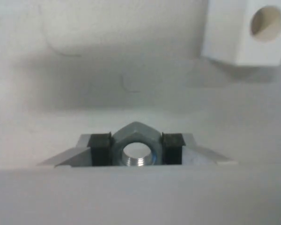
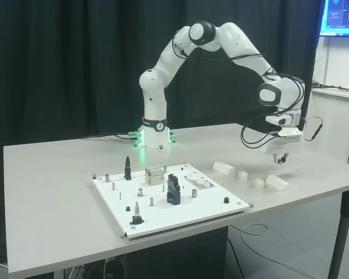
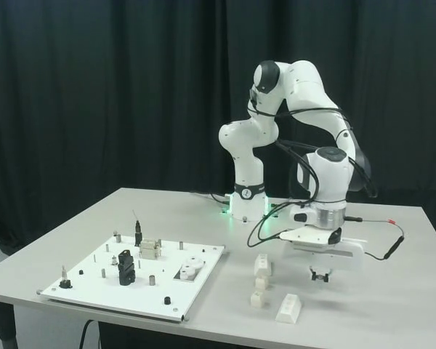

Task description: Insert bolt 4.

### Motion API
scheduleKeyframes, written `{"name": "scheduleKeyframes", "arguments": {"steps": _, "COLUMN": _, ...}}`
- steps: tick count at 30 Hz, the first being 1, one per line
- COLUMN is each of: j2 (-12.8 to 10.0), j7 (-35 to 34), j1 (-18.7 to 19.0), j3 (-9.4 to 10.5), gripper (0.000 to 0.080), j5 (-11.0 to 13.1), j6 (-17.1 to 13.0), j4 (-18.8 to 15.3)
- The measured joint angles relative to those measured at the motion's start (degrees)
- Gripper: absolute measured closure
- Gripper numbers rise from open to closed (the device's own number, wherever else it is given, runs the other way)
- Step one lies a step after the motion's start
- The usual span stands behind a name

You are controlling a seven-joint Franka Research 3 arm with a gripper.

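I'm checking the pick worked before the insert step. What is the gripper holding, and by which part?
The gripper holds a grey metal nut, its black pads clamped on two opposite sides, threaded hole facing the wrist camera.

Grey hex-headed bolt (image 1: 139, 149), hollow threaded end facing the wrist camera, clamped between black gripper pads

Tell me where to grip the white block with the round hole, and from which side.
Take the white block across the two flat faces beside its holed face, coming from above: they look plane and parallel, so pads should sit flush. The gripper is shut on a hex nut, so free it first.
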State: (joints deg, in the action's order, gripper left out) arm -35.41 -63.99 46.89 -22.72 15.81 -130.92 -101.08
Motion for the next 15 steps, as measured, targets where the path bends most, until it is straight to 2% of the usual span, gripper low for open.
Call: {"name": "scheduleKeyframes", "arguments": {"steps": 15, "j2": 1.41, "j7": 11.75, "j1": -1.34, "j3": -6.24, "gripper": 0.0578, "j5": -2.74, "j6": 3.37, "j4": 0.03}}
